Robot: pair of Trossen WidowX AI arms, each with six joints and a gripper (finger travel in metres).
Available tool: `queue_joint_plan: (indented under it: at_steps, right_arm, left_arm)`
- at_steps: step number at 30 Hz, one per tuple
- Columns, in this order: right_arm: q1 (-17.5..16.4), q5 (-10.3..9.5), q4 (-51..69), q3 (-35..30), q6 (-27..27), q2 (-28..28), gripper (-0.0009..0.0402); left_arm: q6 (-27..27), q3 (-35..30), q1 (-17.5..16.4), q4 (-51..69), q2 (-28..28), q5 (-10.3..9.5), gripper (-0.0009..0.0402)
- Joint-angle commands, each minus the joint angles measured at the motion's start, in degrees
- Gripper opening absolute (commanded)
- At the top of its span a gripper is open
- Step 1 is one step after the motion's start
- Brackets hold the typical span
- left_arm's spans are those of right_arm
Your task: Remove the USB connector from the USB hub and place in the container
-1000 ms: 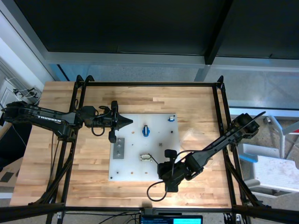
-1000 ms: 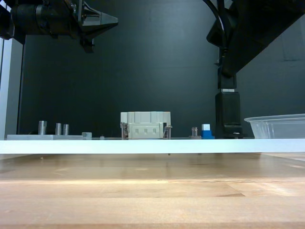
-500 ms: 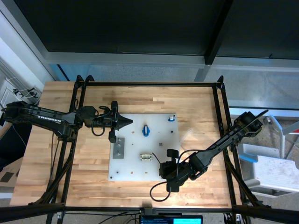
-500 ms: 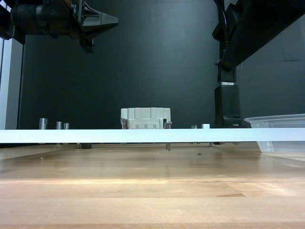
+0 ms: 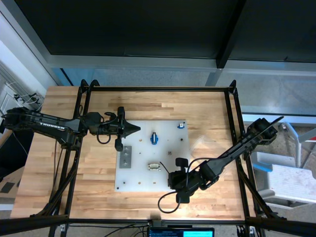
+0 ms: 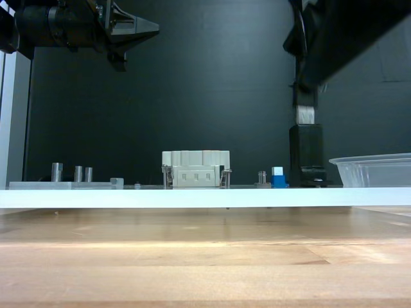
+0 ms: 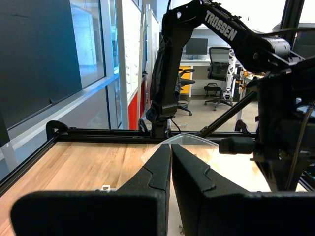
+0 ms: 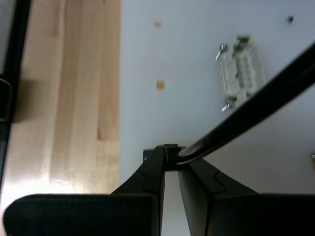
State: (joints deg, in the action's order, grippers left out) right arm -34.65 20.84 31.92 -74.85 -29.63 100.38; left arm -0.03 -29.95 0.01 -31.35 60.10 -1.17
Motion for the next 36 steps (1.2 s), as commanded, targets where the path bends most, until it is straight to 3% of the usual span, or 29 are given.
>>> queue_joint_plan:
  at_steps: [1, 13, 16, 25, 36]
  right_arm:
    - [0.48, -1.27, 2.23, -0.85, 0.83, 0.37, 0.0000]
    - [1.14, -3.13, 8.35, -4.57, 1.55, 0.33, 0.0000]
    - [1.14, -4.59, 8.98, -5.40, 1.27, -0.15, 0.0000]
    - [1.11, -4.61, 12.59, -5.01, -1.77, -3.26, 0.0000]
    - [0.87, -4.61, 15.78, 2.54, -7.89, -11.67, 0.0000]
  left_arm:
    - [0.00, 0.00, 0.00, -0.02, 0.02, 0.00, 0.0001]
    - [0.00, 0.00, 0.00, -0.02, 0.02, 0.02, 0.0001]
    - [0.00, 0.00, 0.00, 0.00, 0.02, 0.00, 0.0001]
    - [0.00, 0.00, 0.00, 0.00, 0.02, 0.00, 0.0001]
    - [0.00, 0.00, 0.00, -0.02, 0.02, 0.02, 0.0001]
